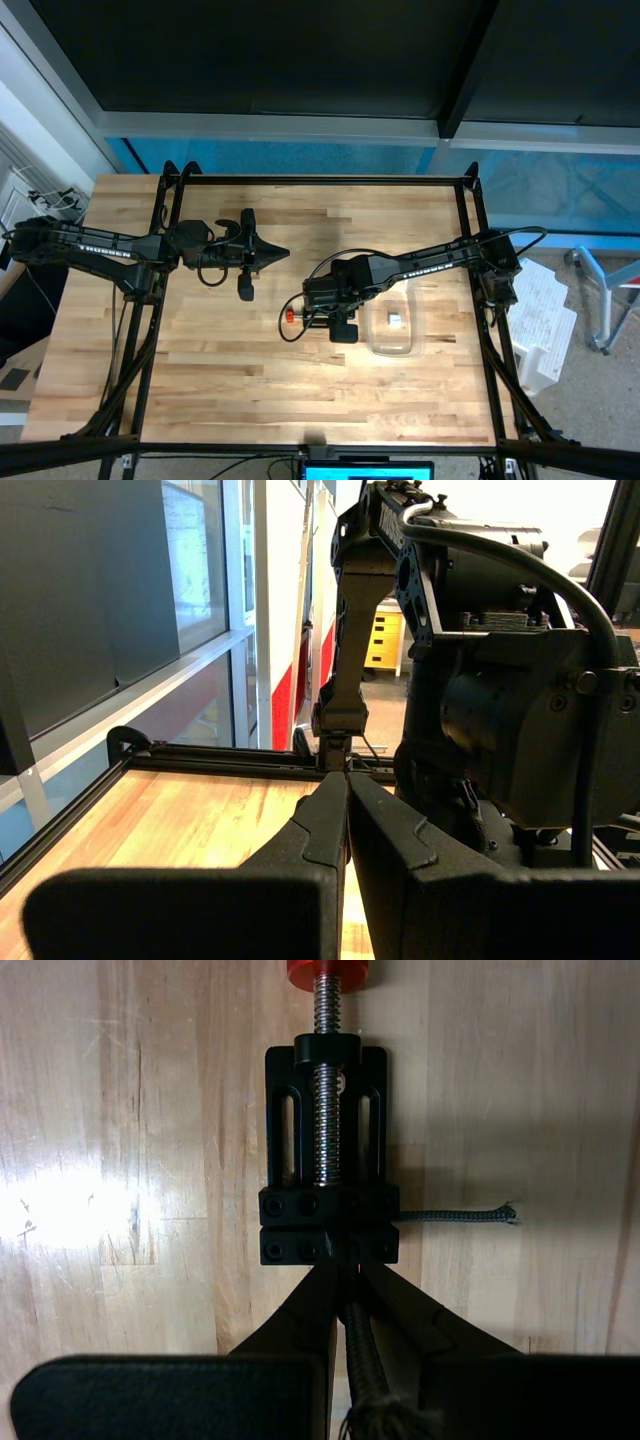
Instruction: Pick the usb-c connector and install on the hub
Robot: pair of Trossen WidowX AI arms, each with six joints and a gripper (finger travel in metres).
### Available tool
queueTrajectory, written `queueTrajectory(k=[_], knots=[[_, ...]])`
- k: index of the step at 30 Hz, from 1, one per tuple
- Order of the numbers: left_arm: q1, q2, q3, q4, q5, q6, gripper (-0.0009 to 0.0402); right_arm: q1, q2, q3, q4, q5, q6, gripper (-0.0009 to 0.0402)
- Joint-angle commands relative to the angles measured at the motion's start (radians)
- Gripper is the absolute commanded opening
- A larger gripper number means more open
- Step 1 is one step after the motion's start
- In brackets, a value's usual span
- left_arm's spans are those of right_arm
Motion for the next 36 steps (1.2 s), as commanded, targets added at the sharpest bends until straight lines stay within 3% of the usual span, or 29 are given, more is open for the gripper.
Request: queueTrajectory(k=[1, 27, 36], knots=[[0.000, 0.000, 0.000, 0.000, 0.000, 0.000, 0.0000, 0.000, 0.001, -0.008, 0.010, 0.000, -0.003, 0.0000], [0.000, 0.000, 0.000, 0.000, 0.000, 0.000, 0.0000, -0.002, -0.006, -0.058, 0.056, 0.002, -0.008, 0.0003], [0.000, 0.000, 0.000, 0.000, 0.000, 0.000, 0.0000, -0.003, -0.037, -0.058, 0.059, 0.010, -0.007, 0.0091]])
